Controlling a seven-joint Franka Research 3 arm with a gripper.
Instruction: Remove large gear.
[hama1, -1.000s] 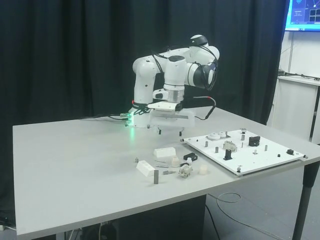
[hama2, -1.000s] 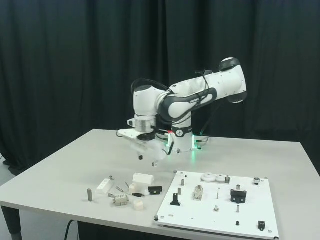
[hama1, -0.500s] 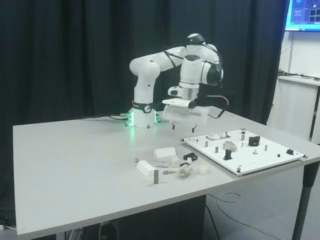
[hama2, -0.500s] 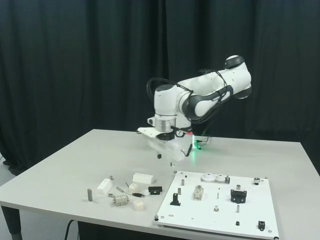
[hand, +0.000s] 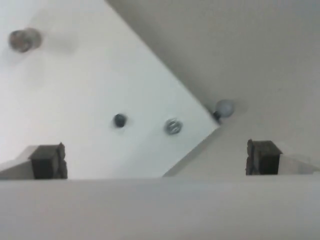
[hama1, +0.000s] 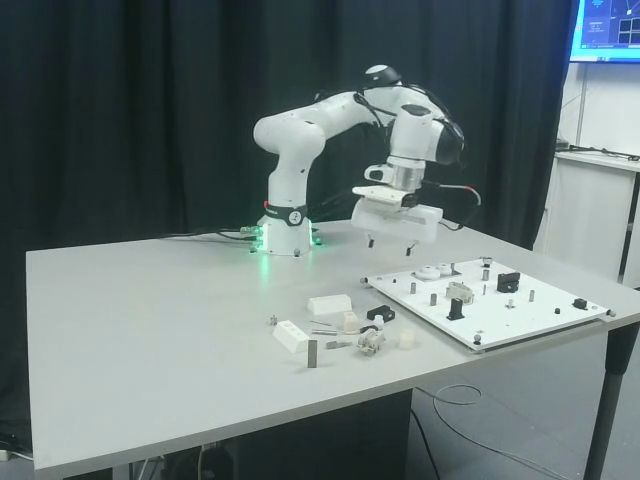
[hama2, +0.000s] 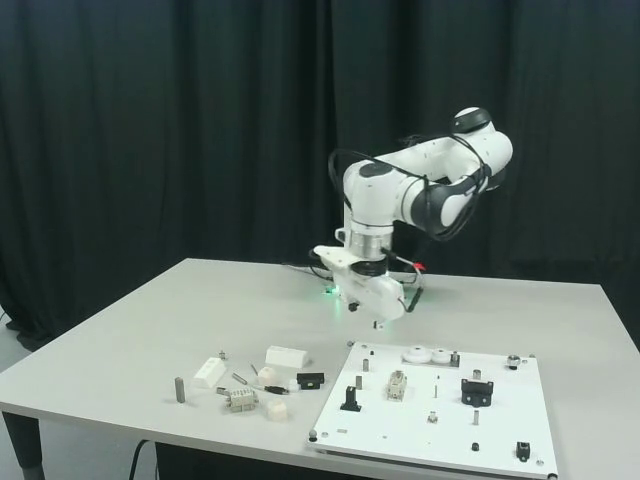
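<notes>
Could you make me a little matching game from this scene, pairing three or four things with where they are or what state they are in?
Things:
1. gripper
2. large gear
3. white board
4. loose white blocks

Places or states:
A. lies flat on the grey table, carrying small parts
B. scattered on the table beside the board
C. in the air, open, holding nothing
D. sits on the board at its far edge

Pairs: 1-C, 2-D, 3-A, 4-B
</notes>
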